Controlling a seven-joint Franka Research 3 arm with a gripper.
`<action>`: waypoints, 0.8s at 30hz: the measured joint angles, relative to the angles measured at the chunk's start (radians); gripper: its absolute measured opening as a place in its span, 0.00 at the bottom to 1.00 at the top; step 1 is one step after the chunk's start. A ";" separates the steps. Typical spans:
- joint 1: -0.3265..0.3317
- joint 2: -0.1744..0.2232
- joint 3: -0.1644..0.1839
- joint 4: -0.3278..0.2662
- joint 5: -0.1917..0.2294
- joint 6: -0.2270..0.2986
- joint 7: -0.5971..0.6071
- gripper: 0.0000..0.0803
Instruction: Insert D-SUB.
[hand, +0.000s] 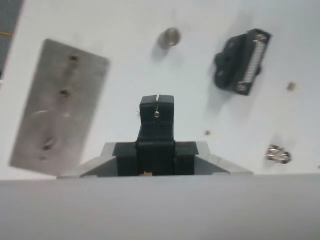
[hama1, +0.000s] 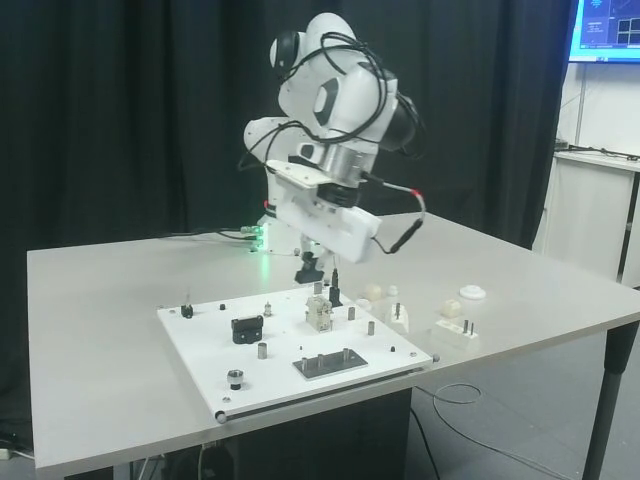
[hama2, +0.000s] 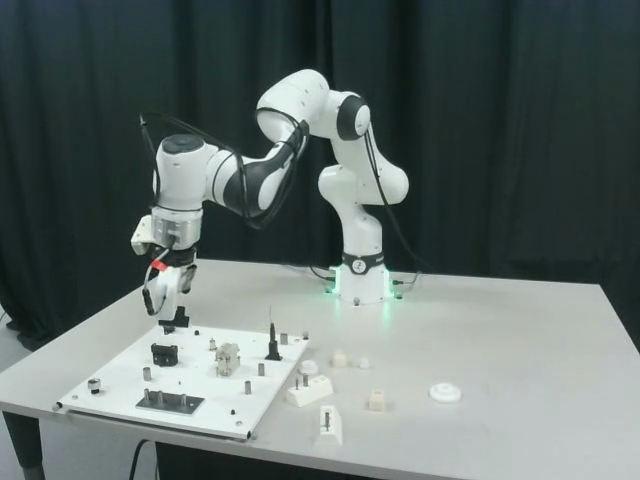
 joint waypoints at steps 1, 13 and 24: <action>-0.004 -0.006 -0.001 -0.009 0.002 -0.002 -0.005 0.19; -0.029 -0.073 -0.041 -0.137 0.043 0.035 -0.048 0.19; -0.029 -0.115 -0.115 -0.241 0.098 0.141 -0.044 0.19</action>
